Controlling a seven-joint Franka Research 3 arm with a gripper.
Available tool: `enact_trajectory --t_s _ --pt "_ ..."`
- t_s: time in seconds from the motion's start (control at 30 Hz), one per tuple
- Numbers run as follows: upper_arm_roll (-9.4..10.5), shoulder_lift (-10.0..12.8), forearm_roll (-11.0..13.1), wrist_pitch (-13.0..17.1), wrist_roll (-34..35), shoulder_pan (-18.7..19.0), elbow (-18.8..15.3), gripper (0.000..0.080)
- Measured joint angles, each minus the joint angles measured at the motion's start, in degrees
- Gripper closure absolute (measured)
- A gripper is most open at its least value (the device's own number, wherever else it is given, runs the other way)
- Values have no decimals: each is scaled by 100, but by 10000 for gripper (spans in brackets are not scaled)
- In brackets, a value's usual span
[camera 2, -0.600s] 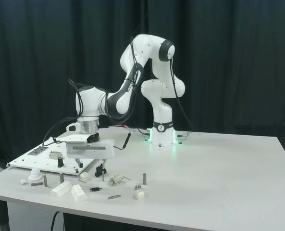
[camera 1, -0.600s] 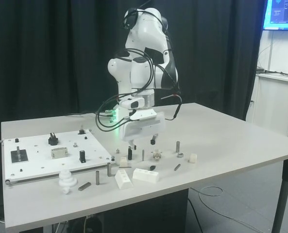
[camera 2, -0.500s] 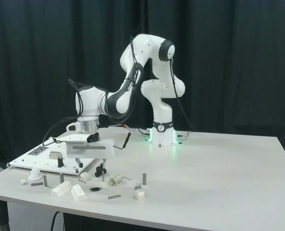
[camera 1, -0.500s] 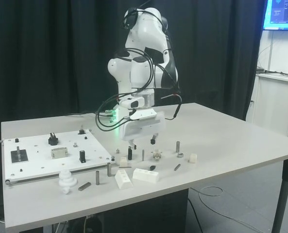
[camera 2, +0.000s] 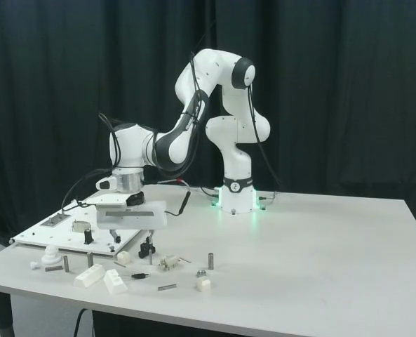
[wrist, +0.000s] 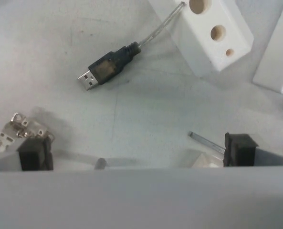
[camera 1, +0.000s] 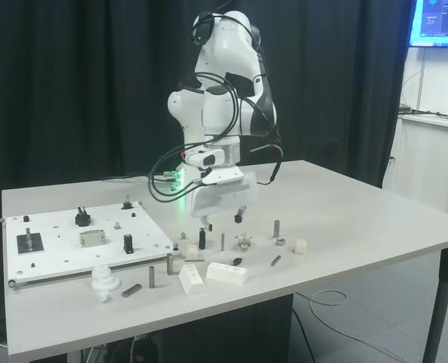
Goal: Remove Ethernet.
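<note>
The gripper point(camera 1: 222, 217) hangs above the grey table point(camera 1: 359, 219), its fingers spread apart with nothing between them. In the wrist view, a black USB plug point(wrist: 109, 67) lies just beside a white block with holes point(wrist: 212, 33); the room views show that plug only as a dark speck. They alone show the white board point(camera 1: 72, 242) well apart from the gripper, carrying small fixtures. Which of them is the Ethernet part cannot be told.
</note>
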Motion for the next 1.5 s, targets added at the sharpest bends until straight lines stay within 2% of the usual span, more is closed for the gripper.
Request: enact_trajectory --t_s 0.33,0.73,1.5 --pt "-89 -119 -69 -146 13 13 34 3" --pt "-149 -300 -275 -438 114 17 125 3" --pt "-169 -345 -519 -561 956 15 234 3"
